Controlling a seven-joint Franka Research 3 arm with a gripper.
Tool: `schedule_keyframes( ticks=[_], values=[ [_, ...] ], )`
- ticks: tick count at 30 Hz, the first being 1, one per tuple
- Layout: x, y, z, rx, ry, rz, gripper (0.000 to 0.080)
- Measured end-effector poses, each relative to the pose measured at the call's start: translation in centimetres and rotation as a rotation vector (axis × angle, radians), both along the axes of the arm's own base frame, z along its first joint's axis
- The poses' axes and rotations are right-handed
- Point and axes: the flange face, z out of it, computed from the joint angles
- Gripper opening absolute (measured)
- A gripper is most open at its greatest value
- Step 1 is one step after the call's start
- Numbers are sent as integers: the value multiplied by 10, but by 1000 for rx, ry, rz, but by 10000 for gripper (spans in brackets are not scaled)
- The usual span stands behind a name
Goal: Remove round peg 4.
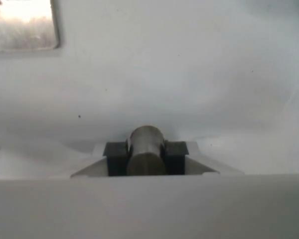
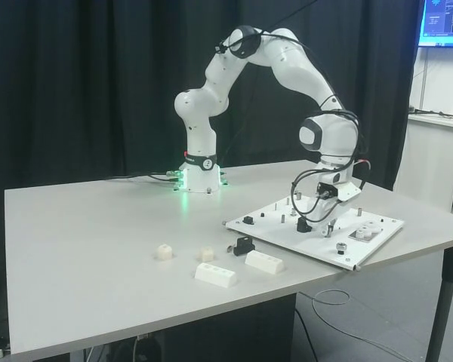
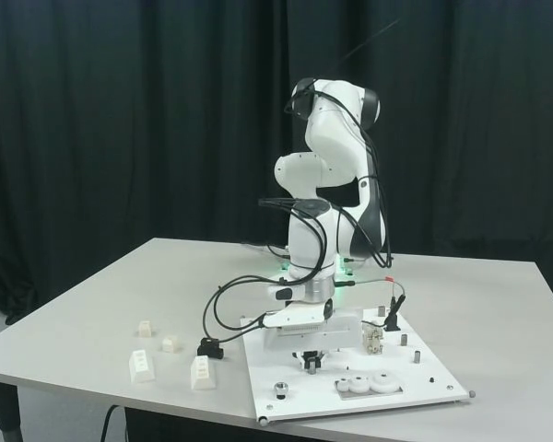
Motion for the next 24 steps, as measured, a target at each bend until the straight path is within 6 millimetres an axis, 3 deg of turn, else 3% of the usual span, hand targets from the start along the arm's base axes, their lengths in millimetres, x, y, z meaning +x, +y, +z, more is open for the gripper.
schedule_keyframes(
  ticks=[24],
  values=[
    [-5,-1,4,6,-24,-2,152]
  ],
)
